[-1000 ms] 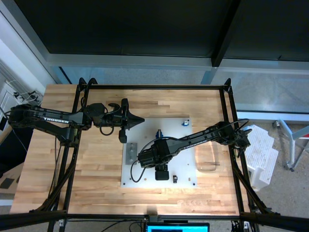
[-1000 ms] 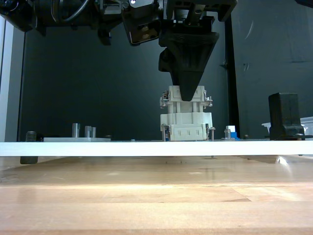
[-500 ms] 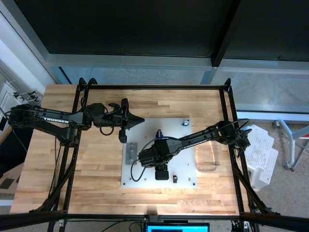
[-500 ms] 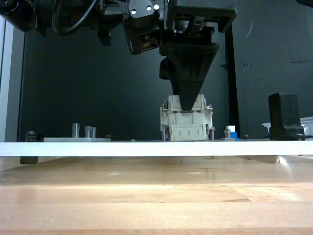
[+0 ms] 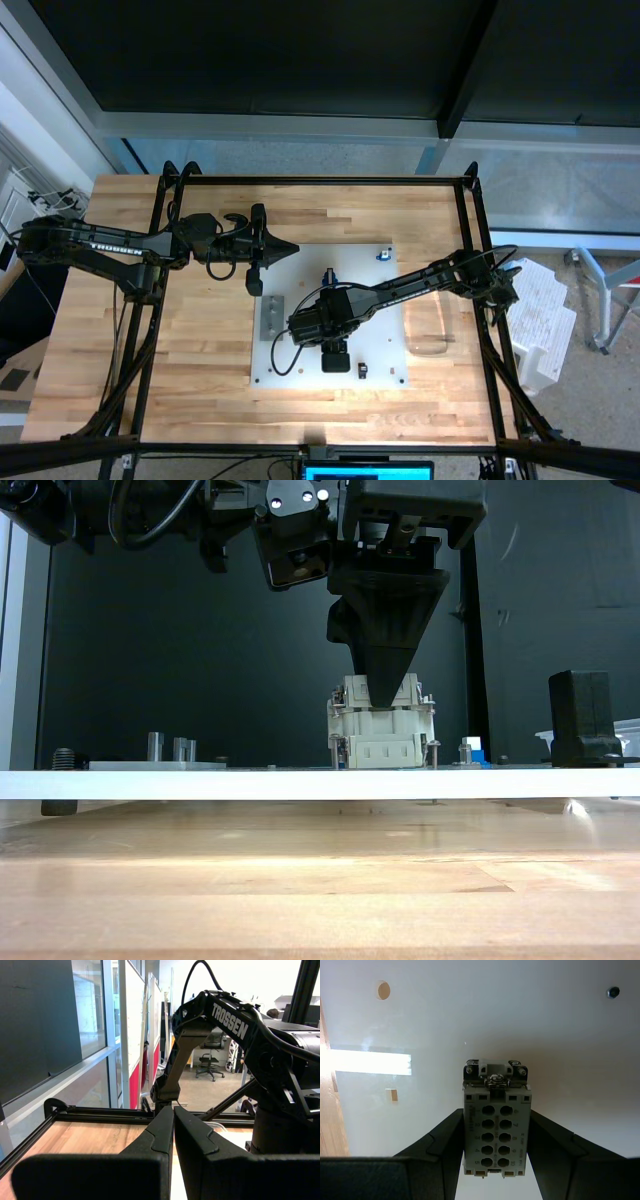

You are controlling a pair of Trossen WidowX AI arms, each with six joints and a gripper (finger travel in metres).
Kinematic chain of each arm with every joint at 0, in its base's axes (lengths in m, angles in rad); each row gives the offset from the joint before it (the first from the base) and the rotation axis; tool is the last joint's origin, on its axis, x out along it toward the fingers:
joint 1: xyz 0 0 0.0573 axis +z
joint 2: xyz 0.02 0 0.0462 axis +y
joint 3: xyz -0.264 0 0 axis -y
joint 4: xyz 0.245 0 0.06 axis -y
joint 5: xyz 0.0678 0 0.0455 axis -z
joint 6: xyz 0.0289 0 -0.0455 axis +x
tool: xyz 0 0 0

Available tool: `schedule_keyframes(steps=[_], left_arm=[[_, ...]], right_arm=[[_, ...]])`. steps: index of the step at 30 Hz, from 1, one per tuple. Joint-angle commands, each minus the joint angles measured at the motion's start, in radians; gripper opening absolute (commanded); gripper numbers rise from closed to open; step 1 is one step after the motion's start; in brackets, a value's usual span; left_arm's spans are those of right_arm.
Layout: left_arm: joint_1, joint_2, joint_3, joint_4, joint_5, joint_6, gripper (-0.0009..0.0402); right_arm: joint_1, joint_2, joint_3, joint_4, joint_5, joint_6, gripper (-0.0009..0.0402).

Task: Pick the HAN10E connector and install on the hub

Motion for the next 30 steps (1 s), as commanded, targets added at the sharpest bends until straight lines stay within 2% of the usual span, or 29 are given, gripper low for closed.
schedule_keyframes(steps=[1, 5, 8, 22, 30], left_arm=[[0.000, 0.000, 0.000, 0.000, 0.000, 0.000, 0.0000], [0.000, 0.000, 0.000, 0.000, 0.000, 0.000, 0.0000], [0.000, 0.000, 0.000, 0.000, 0.000, 0.000, 0.0000], [0.000, 0.000, 0.000, 0.000, 0.000, 0.000, 0.0000], [0.000, 0.000, 0.000, 0.000, 0.000, 0.000, 0.0000]], right_arm=[[0.001, 0.003, -0.002, 0.002, -0.001, 0.004, 0.0025], [0.001, 0.003, -0.002, 0.004, 0.000, 0.008, 0.0027], [0.001, 0.001, -0.002, 0.007, 0.000, 0.009, 0.0044], [0.005, -0.031, -0.001, 0.017, 0.001, 0.019, 0.0205], [0.008, -0.066, -0.002, 0.012, 0.002, 0.036, 0.0281]])
